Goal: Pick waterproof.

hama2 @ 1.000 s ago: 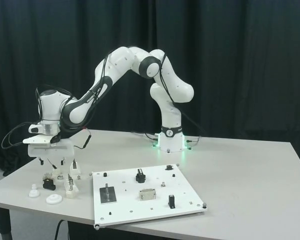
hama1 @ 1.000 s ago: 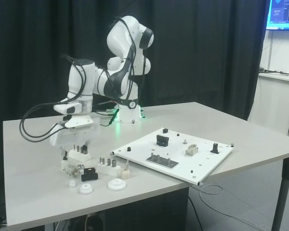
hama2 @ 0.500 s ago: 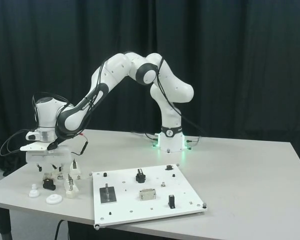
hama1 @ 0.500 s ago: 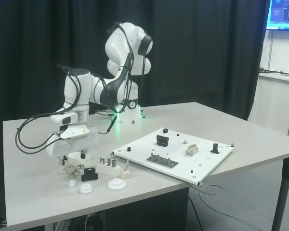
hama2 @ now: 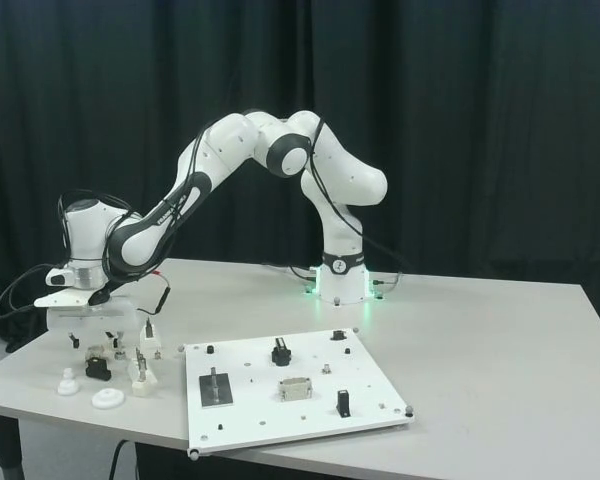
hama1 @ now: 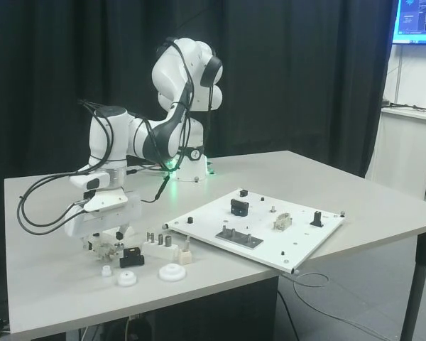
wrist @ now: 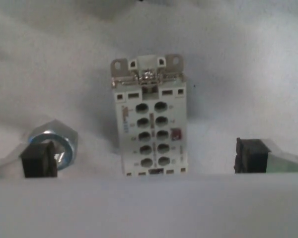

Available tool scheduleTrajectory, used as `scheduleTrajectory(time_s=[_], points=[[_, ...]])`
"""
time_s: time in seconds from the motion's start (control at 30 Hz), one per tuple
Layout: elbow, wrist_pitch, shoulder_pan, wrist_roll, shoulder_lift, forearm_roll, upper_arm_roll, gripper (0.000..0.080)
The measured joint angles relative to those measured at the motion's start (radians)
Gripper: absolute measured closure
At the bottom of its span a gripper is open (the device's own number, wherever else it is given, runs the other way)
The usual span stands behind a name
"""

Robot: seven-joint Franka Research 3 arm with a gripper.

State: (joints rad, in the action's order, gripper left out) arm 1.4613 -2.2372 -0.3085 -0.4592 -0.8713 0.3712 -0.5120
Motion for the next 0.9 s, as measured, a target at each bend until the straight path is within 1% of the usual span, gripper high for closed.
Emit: scheduleTrajectory(time_s=[0.13, 0.57, 0.6, 0.63, 0.8, 0.83, 0.9], points=[[-0.014, 0.004, -0.004, -0.004, -0.012, 0.017, 0.000, 0.0003], [-0.042, 0.007, -0.011, -0.009, -0.038, 0.050, 0.001, 0.0003], [-0.044, 0.007, -0.012, -0.014, -0.039, 0.051, 0.001, 0.0003], [-0.046, 0.007, -0.012, -0.017, -0.041, 0.052, 0.001, 0.0026], [-0.051, 0.007, -0.013, -0.020, -0.046, 0.054, 0.001, 0.0026], [-0.052, 0.007, -0.013, -0.020, -0.048, 0.054, 0.001, 0.0200], [-0.055, 0.007, -0.013, -0.020, -0.051, 0.055, 0.001, 0.0200]])
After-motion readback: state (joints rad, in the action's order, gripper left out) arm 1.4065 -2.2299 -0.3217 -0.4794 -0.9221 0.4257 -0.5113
